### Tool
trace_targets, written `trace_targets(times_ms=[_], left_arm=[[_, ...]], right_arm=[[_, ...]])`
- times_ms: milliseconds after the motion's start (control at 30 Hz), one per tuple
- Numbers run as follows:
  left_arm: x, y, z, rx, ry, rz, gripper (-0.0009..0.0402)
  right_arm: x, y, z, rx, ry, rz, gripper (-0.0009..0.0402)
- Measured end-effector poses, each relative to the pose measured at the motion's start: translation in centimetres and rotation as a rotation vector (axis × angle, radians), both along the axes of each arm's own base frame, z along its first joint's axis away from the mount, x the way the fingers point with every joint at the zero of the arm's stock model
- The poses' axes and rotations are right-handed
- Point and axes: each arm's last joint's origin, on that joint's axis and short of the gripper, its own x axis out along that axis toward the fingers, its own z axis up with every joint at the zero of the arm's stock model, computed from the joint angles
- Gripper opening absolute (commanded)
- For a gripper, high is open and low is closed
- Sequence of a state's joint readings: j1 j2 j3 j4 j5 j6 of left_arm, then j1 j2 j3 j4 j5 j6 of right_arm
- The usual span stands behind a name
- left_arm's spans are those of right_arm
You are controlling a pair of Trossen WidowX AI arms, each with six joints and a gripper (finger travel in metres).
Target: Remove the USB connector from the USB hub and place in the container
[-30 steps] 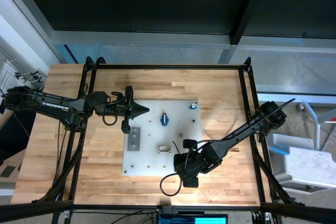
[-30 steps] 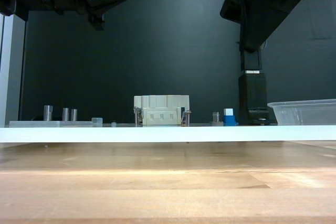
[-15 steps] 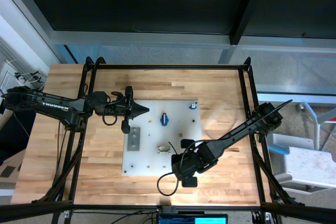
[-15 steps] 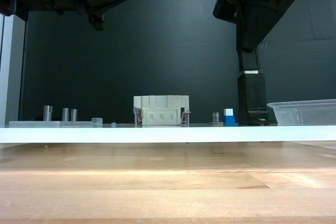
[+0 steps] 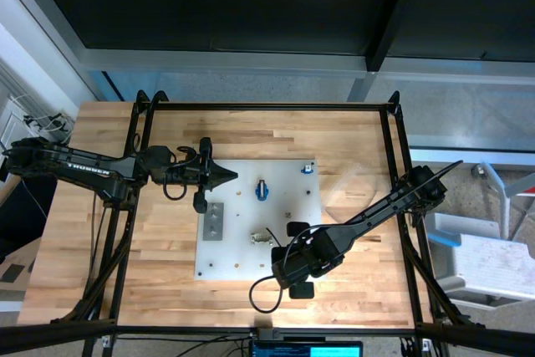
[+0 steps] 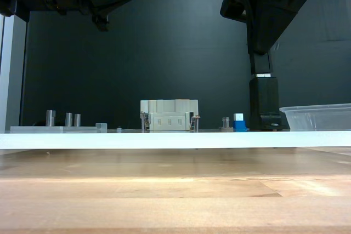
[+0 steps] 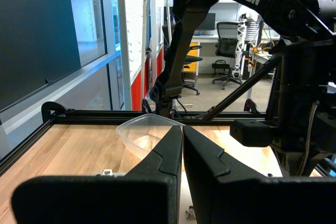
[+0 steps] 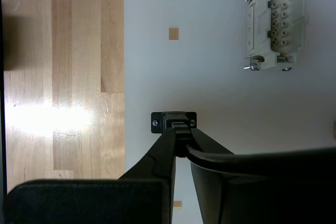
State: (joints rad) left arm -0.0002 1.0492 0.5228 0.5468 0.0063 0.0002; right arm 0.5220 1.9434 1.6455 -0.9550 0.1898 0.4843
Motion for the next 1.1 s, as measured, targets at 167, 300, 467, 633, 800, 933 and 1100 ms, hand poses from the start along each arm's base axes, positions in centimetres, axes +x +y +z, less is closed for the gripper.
trace_targets(times_ms=[167, 300, 467, 633, 800, 933, 1100], left_arm=[[0.0, 0.0, 0.0, 0.0, 0.0, 0.0, 0.0001], [0.0, 0.0, 0.0, 0.0, 0.0, 0.0, 0.0001], [0.0, 0.0, 0.0, 0.0, 0.0, 0.0, 0.0001], [0.0, 0.0, 0.0, 0.0, 0.0, 0.0, 0.0001], [0.0, 0.0, 0.0, 0.0, 0.0, 0.0, 0.0001], [0.0, 0.0, 0.0, 0.0, 0.0, 0.0, 0.0001], [0.0, 0.0, 0.0, 0.0, 0.0, 0.0, 0.0001]], right_arm=[[0.0, 0.2, 0.1, 0.003, -0.013, 0.004, 0.0], [0.0, 0.4, 0.0, 0.003, -0.03, 0.006, 0.0], [-0.3, 0.6, 0.0, -0.001, -0.052, 0.004, 0.0], [-0.9, 0.6, -0.2, 0.026, -0.088, -0.015, 0.0], [-1.5, 0.6, -0.4, 0.03, -0.125, -0.028, 0.0], [-2.1, 0.6, -0.6, 0.049, -0.149, -0.032, 0.0], [-3.0, 0.4, -0.9, 0.056, -0.199, -0.039, 0.0]])
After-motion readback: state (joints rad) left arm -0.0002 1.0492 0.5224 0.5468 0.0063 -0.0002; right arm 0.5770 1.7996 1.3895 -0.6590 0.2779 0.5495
